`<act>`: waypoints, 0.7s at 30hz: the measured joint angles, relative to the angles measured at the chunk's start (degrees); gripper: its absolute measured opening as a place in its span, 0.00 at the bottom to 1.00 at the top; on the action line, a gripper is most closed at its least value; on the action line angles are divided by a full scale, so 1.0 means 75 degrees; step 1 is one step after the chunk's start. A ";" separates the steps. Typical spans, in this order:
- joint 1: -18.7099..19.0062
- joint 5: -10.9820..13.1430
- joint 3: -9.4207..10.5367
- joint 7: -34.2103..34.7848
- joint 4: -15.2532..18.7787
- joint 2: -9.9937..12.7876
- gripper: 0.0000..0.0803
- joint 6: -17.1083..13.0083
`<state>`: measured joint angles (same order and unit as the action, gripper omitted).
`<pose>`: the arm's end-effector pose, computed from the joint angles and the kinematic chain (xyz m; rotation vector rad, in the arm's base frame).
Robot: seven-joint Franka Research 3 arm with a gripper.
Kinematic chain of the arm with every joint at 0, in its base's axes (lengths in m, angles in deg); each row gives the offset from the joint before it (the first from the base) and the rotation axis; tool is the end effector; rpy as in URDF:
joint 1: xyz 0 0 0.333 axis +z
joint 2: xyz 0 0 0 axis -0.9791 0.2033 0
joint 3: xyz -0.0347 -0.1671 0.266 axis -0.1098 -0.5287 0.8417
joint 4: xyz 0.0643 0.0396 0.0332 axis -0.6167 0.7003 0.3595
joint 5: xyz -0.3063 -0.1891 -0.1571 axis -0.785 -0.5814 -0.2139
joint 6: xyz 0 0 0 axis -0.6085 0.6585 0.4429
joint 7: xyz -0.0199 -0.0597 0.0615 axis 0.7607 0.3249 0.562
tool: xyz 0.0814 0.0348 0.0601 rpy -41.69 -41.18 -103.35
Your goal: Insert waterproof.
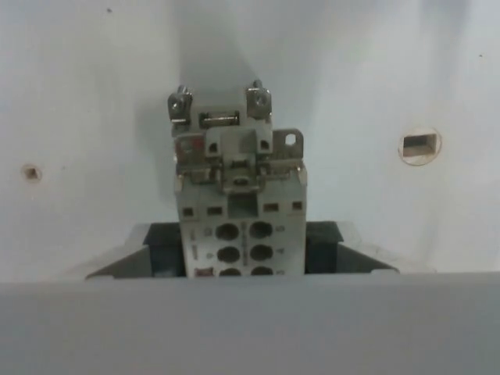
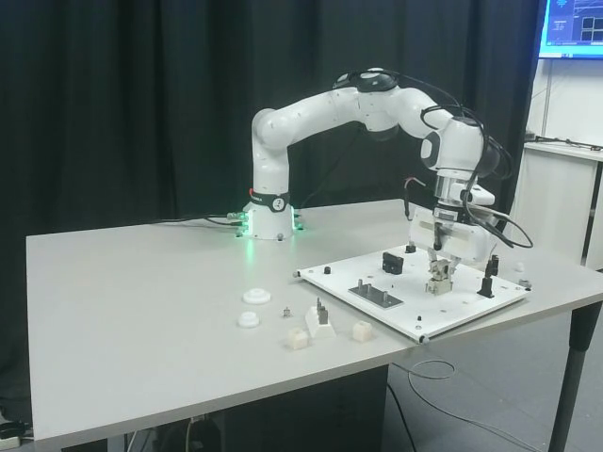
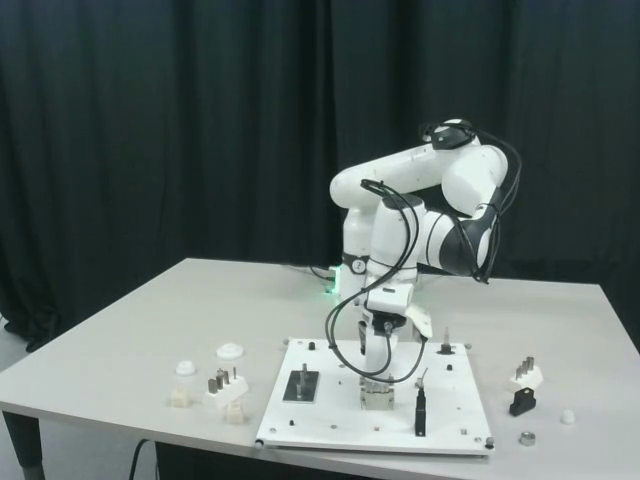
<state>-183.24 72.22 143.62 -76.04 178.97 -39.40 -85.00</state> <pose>0.6231 0.1591 0.2411 2.6977 1.2870 -0.0373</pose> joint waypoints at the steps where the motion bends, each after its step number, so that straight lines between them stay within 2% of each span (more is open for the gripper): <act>1: 0.0003 0.0000 0.0002 0.0011 0.0000 0.0000 0.39 -0.0004; 21: 0.0105 -0.0024 0.0058 0.0081 0.0099 -0.0013 0.39 -0.0187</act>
<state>-182.45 72.04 144.06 -75.43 179.71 -39.50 -86.41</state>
